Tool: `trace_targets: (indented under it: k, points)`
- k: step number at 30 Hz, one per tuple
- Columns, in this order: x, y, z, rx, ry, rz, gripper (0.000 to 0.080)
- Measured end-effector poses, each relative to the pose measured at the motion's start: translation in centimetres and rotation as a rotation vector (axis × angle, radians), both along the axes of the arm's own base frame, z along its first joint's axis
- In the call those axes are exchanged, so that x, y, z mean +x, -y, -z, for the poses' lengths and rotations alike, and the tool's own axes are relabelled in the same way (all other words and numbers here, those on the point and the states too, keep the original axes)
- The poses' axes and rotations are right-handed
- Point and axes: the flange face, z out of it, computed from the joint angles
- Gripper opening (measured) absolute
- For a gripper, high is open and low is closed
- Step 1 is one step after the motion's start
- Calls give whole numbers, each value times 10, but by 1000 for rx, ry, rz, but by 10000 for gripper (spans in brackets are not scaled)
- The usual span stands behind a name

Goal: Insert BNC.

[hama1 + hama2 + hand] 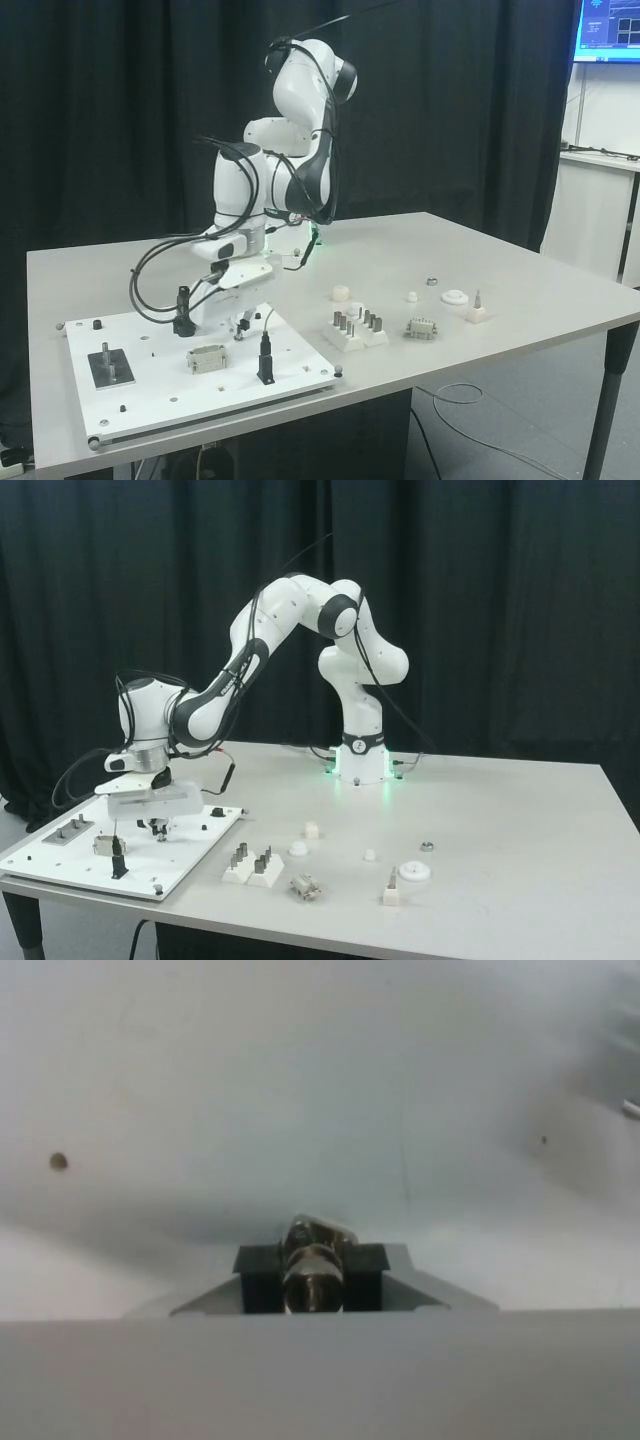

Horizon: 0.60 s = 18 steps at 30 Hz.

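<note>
Between the tool (pixel 313 1285) tips sits the BNC plug (pixel 314 1272), held tight — keep it straight, go down slowly onto the white board (pixel 300 352).

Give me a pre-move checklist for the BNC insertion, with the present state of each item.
1. Metal BNC connector sits between the black gripper fingers: ok, the wrist view shows it clamped in the middle.
2. Connector straight in the grip: cannot tell, its far end looks slightly skewed.
3. Gripper over the white square task board: ok, both room views show it low above the board.
4. Mating socket lined up under the connector: cannot tell, the wrist view shows only bare white surface ahead.
5. Black cables hanging from the wrist clear of the board's fixtures: cannot tell, they loop close to the black upright post.
6. Loose white parts on the grey table outside the path: ok.
</note>
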Motion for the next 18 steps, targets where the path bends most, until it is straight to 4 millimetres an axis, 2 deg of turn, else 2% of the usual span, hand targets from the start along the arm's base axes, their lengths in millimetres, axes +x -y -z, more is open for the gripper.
trace_targets:
  k: [18]
  points:
    - [-2,3,0,1,11,318,121]
